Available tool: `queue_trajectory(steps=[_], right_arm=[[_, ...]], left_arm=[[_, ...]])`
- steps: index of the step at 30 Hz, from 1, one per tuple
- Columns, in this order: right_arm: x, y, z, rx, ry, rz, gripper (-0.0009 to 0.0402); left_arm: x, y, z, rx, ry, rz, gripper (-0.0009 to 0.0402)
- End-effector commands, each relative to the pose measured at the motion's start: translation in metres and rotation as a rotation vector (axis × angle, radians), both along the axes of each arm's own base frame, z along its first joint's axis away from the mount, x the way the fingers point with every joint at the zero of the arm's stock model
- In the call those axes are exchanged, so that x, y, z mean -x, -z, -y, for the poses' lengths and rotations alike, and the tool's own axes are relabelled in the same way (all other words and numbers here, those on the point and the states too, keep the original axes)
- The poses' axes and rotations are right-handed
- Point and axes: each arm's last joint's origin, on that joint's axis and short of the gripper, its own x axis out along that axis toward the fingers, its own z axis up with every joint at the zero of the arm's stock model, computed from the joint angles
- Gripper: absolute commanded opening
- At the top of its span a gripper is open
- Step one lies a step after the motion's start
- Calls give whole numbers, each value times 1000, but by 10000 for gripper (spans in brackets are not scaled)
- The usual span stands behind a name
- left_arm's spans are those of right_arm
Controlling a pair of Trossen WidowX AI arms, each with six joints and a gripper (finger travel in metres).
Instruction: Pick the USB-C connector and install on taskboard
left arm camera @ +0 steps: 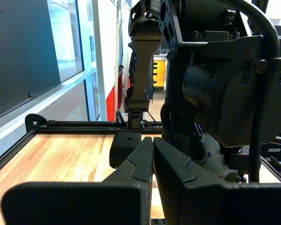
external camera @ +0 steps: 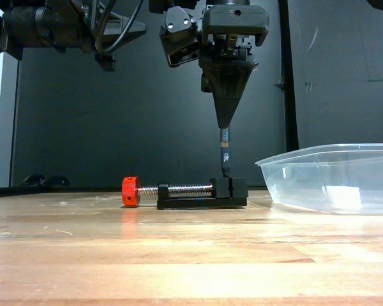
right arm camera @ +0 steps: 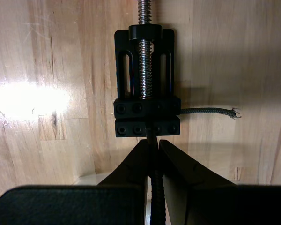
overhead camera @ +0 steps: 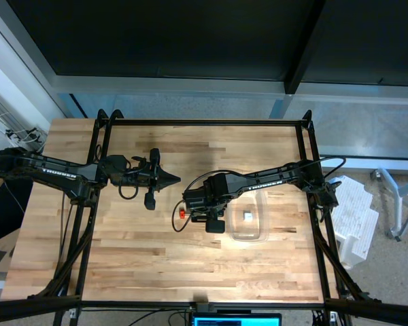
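The right pincer [external camera: 225, 124] has its tapered black fingers closed on the slim dark USB-C connector [external camera: 225, 153] and holds it upright. The plug's lower tip touches the small black slotted taskboard [external camera: 201, 193] directly beneath the pincer. A ribbed metal screw [external camera: 185, 189] and red-orange knob [external camera: 130, 191] extend sideways from it. The left pincer [left arm camera: 153, 152], fingers pressed together and empty, hovers above the pale wooden desk [external camera: 179, 255].
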Motion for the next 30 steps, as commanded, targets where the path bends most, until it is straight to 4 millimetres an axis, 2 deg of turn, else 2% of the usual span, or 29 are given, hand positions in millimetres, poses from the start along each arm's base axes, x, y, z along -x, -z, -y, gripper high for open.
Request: queue_trajectory(steps=[1, 17, 30], right_arm=[[0, 2, 0, 1, 0, -5, 0], [0, 6, 0, 1, -3, -3, 0], [0, 22, 1, -6, -3, -7, 0]], left_arm=[[0, 0, 0, 0, 0, 1, 0], [0, 0, 0, 0, 0, 1, 0], [0, 0, 0, 0, 0, 1, 0]])
